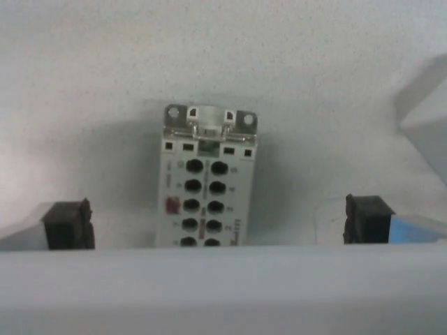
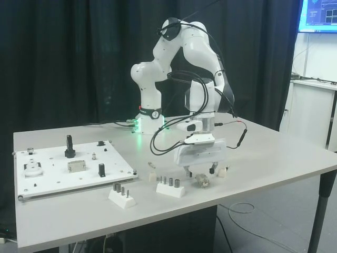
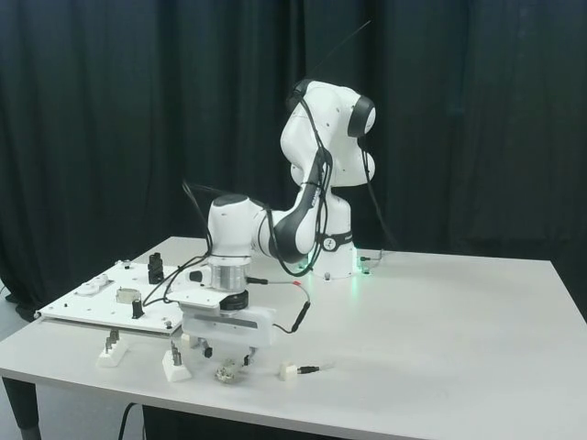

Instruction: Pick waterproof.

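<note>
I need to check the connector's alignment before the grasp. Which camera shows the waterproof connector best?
The wrist view: the waterproof connector fills the middle, its rows of black holes plain, between the open end effector's fingertips. In both room views the waterproof connector is only a small piece on the grey table, directly under the end effector.

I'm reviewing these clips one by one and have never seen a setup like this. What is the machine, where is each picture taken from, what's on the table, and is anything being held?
The machine is a white jointed robot arm bolted to a grey table. Two pictures come from cameras in the room. The third looks down from the arm's wrist, past its two black fingertips. Its pincer hangs open just above a small grey connector block with rows of round holes, which lies on the table between the fingertips. Nothing is held yet. Also on the table are a white square board with fittings and two small white stands carrying grey pins.
</note>
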You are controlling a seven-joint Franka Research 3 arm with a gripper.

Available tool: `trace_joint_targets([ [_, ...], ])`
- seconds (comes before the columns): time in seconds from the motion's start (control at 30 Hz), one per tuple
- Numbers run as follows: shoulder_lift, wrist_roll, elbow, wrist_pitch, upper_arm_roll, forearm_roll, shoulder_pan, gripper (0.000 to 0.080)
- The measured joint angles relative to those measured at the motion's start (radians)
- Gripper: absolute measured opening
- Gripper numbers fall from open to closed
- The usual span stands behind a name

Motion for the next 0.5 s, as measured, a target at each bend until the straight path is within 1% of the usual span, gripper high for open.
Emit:
trace_joint_targets([
  [0.23, 0.002, 0.026, 0.001, -0.006, 0.005, 0.000, 0.000, 0.0800],
  [0.5, 0.011, 0.049, 0.015, -0.028, 0.008, 0.000, -0.002, 0.0800],
])
